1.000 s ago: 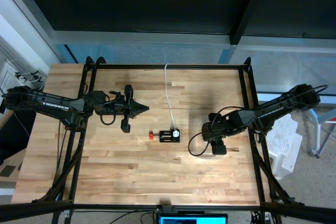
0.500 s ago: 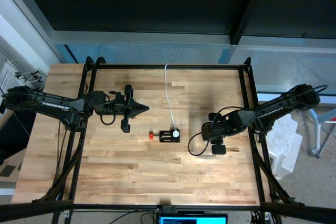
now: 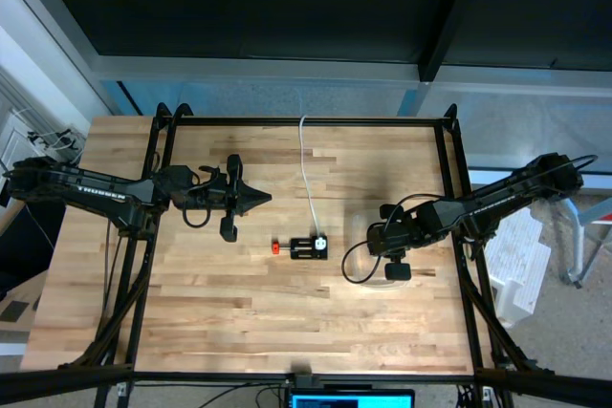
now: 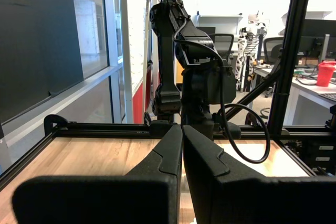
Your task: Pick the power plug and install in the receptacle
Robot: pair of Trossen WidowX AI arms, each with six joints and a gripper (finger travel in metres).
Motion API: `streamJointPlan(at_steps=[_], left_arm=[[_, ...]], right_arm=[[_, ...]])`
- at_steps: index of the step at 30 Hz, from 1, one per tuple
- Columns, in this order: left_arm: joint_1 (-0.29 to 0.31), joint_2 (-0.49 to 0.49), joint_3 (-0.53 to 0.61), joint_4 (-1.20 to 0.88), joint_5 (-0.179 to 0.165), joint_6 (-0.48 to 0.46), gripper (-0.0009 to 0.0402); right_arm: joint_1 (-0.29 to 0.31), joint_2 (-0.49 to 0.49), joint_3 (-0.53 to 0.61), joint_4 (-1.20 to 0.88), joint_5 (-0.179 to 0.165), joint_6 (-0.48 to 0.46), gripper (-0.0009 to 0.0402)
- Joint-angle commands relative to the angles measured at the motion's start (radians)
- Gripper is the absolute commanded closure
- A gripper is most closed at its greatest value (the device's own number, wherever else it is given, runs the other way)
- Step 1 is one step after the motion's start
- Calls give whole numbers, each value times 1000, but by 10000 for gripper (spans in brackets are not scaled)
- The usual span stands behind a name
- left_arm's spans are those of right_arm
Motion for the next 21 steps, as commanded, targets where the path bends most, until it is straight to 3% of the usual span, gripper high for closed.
streamJointPlan(at_steps=[1,21], left_arm=[[0,0,0,0,0,0,393],[0,0,0,0,0,0,393]], right_arm=[[0,-2,2,-1,0,1,390],[0,-80,24,-33,0,1,393]])
